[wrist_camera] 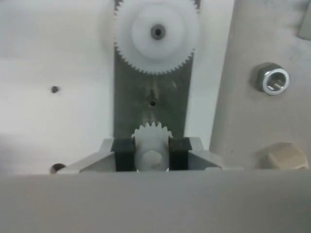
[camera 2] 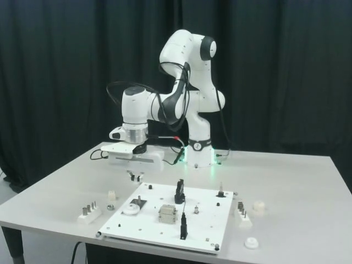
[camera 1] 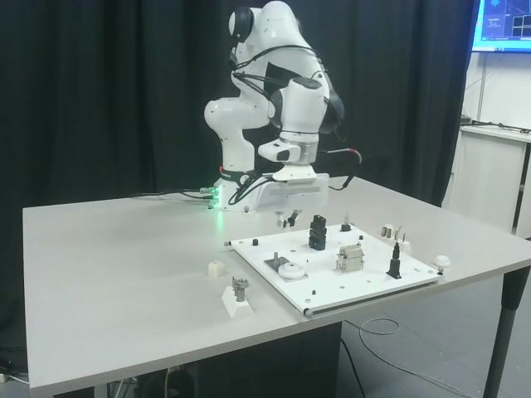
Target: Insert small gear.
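Note:
In the wrist view the small white gear (wrist_camera: 152, 138) sits upright between the black pads, and my gripper (wrist_camera: 152, 154) is shut on it. Beneath it lies a grey metal plate (wrist_camera: 131, 104) set into the white board (wrist_camera: 58, 58), with a small pin hole (wrist_camera: 153, 103) just beyond the gear. Further along the plate rests the large white gear (wrist_camera: 157, 36). From the room views my gripper (camera 1: 288, 220) (camera 2: 135, 176) hangs a little above the board's (camera 1: 373, 286) (camera 2: 209, 234) corner nearest the arm's base, close to the large gear (camera 1: 290, 271) (camera 2: 131, 208).
A metal nut (wrist_camera: 272, 79) and a pale block (wrist_camera: 286, 156) lie on the grey table beside the board. A black connector (camera 1: 317, 232), a grey box part (camera 1: 350, 259) and a black post (camera 1: 394, 264) stand on the board. A peg holder (camera 2: 88, 212) sits off the board.

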You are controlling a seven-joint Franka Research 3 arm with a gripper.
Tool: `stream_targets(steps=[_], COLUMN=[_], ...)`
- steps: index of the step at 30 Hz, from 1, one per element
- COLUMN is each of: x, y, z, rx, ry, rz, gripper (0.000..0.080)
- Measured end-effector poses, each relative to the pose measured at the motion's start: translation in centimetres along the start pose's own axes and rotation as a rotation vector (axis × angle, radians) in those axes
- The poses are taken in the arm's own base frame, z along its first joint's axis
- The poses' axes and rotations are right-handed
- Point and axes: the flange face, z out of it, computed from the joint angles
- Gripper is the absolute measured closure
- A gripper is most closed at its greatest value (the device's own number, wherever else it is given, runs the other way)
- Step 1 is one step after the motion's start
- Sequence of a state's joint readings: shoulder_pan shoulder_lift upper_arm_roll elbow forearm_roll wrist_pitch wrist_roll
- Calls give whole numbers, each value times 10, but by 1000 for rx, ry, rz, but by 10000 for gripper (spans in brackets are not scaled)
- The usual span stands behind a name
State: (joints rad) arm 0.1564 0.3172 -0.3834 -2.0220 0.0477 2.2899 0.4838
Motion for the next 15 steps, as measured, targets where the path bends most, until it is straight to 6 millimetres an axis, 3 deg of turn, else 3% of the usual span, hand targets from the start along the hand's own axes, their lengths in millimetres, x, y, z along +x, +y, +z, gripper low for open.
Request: stream_targets(steps=[15], x=[2], y=[34], z=[25], rx=[49], ry=[4], rz=[20], gripper=[663])
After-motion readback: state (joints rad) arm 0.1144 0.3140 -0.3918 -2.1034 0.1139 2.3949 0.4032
